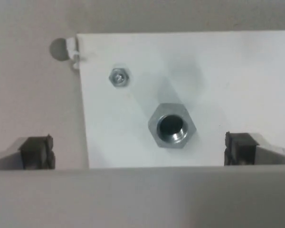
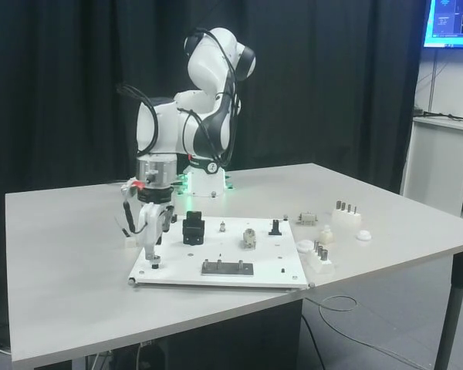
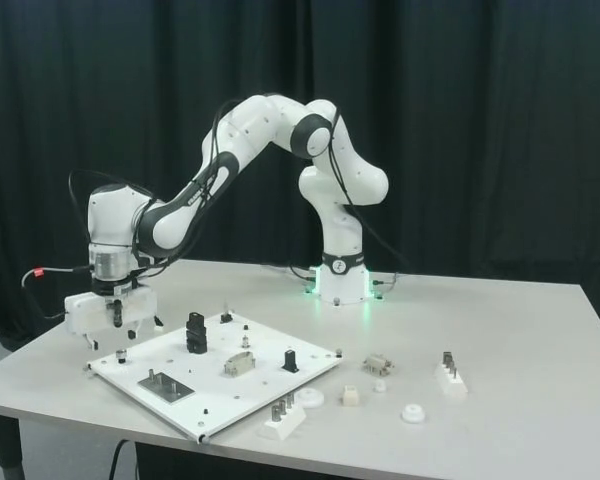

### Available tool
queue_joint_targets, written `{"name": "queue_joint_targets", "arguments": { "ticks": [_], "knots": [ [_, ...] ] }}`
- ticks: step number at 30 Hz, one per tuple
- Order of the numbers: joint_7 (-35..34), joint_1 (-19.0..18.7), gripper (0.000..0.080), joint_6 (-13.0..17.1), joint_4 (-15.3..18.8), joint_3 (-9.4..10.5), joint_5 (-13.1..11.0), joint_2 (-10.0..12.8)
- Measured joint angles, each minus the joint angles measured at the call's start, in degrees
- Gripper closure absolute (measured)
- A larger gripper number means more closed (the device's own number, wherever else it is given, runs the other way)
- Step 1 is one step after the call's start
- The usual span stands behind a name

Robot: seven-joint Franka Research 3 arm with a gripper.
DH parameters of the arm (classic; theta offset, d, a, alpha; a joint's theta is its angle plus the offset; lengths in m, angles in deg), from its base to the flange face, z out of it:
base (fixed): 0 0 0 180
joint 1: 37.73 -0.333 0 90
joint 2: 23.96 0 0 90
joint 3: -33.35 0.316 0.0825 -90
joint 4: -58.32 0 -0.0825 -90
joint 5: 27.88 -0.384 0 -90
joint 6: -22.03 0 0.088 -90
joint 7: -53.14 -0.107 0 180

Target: Pick waterproof.

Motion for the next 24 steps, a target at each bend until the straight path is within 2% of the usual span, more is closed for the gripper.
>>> {"name": "queue_joint_targets", "arguments": {
  "ticks": [7, 24],
  "knots": [
    [0.0, -0.78, 0.0003, -0.33, 0.0, -1.14, 0.58, -0.71],
    [0.27, -1.05, 0.0003, -0.25, -0.06, -3.39, 3.86, -1.52]
  ]
}}
